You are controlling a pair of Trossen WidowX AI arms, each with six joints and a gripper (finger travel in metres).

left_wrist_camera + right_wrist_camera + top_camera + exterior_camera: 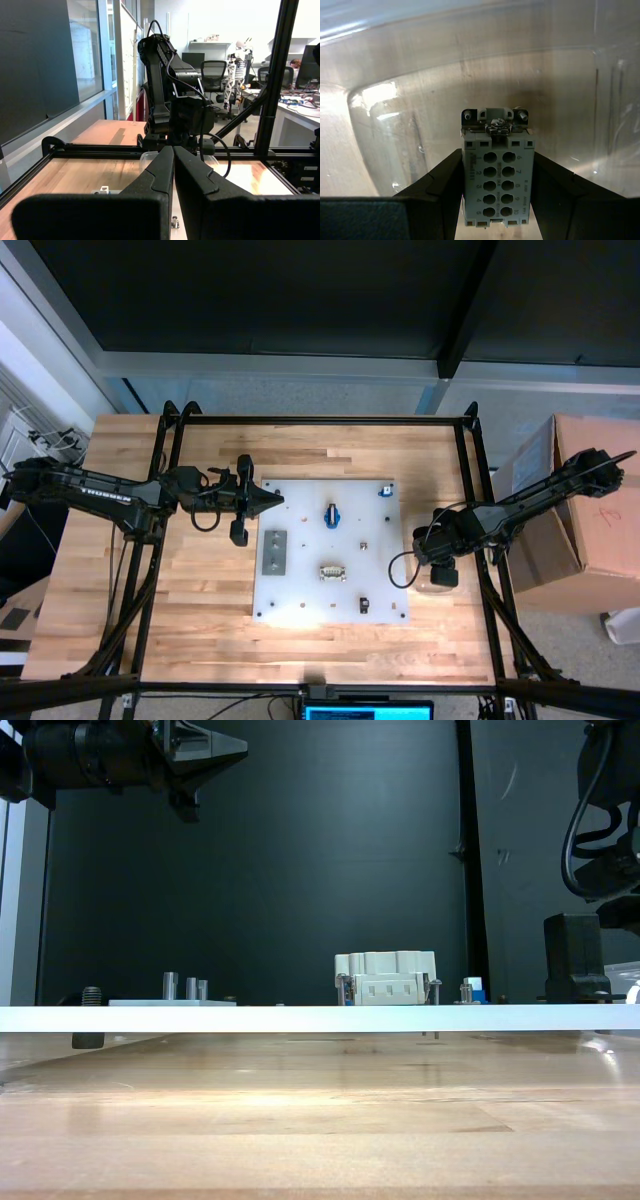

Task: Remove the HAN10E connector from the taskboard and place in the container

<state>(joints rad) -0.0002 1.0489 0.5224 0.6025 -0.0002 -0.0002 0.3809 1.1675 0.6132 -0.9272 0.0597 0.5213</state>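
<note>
Overhead, the left gripper (272, 500) hovers at the white taskboard's (300, 590) upper-left edge, and the right gripper (441, 577) hangs just beyond its right edge. Low view: the left gripper sits high, upper left. Left wrist view: jaws pressed together, empty. Right wrist view: jaws clamp the HAN10E connector (497, 172), with the clear container (420, 90) behind it.

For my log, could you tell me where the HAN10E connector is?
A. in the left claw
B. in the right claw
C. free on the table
B: the right claw grips the HAN10E connector above the clear container; the left claw, shut and empty, hovers at the taskboard's left edge.
</note>
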